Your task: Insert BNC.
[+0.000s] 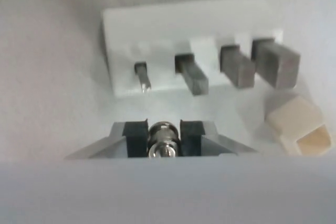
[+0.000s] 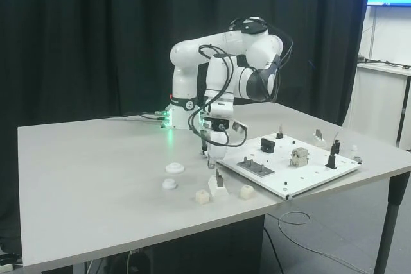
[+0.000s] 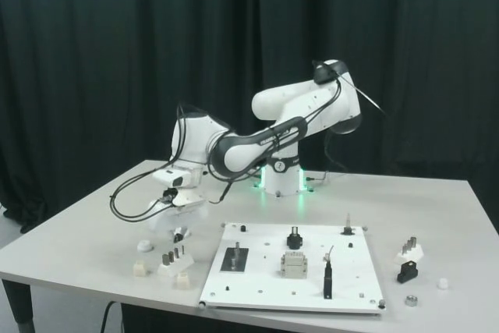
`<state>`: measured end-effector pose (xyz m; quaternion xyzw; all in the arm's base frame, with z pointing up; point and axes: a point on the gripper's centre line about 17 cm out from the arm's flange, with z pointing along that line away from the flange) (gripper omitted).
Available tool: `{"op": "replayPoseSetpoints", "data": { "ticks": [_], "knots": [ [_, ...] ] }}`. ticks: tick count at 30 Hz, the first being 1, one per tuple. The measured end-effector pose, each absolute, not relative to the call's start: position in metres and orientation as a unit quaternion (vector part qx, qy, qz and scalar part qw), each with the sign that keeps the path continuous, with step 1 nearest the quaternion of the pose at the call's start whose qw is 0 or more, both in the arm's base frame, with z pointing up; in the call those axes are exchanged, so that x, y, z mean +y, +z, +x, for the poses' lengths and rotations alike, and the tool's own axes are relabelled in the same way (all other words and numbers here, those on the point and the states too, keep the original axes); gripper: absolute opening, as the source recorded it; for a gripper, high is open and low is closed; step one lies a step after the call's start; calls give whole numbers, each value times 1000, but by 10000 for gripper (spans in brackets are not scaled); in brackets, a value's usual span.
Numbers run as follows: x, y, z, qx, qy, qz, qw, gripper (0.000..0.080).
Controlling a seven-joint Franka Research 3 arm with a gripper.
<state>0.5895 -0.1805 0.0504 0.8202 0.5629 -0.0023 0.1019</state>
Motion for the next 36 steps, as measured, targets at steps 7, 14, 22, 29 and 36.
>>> {"op": "replayPoseSetpoints", "data": {
  "ticks": [7, 14, 22, 29, 36],
  "knots": [
    [-165, 60, 594, 571, 1, 816, 87, 124],
    [-147, 69, 596, 579, 5, 812, 71, 124],
    [-120, 78, 592, 592, 1, 805, 42, 124],
    [-93, 84, 583, 599, -9, 801, 11, 124],
    [-61, 89, 577, 612, -16, 791, -17, 124]
  ]
}}
